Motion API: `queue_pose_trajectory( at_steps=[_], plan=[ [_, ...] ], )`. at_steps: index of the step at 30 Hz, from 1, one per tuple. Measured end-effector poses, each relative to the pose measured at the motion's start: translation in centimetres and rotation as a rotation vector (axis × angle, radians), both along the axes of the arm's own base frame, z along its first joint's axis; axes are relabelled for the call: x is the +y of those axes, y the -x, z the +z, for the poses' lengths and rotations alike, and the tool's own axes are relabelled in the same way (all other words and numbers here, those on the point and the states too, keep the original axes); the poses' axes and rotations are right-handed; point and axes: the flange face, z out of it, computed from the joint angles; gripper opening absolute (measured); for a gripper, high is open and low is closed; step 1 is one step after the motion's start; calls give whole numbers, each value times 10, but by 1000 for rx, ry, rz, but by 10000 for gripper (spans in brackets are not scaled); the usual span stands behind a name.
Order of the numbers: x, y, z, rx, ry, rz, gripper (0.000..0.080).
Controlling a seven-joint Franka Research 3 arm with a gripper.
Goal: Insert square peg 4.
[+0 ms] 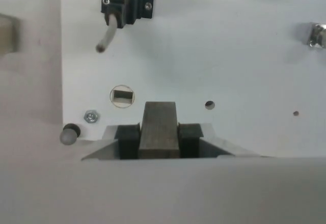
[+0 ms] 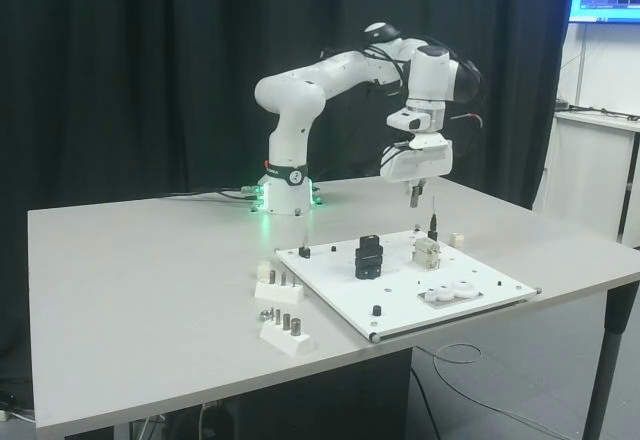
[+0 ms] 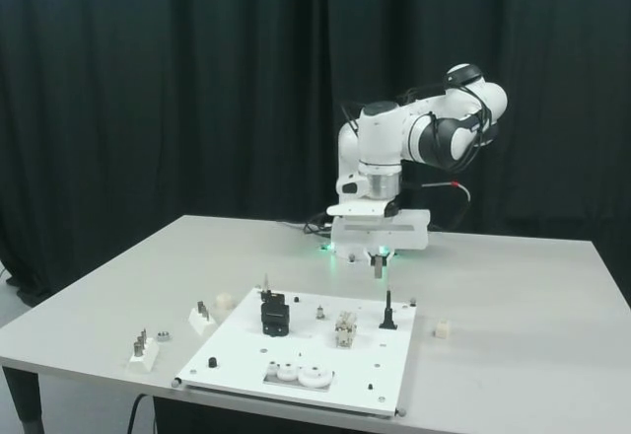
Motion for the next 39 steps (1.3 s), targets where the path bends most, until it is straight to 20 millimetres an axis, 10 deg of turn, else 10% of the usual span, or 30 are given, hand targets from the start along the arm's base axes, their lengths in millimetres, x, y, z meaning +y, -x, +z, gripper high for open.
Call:
queue_pose_trajectory(
  at_steps=[39],
  plan=[
    [6, 11, -43, -45, 4, 4, 155]
  ],
)
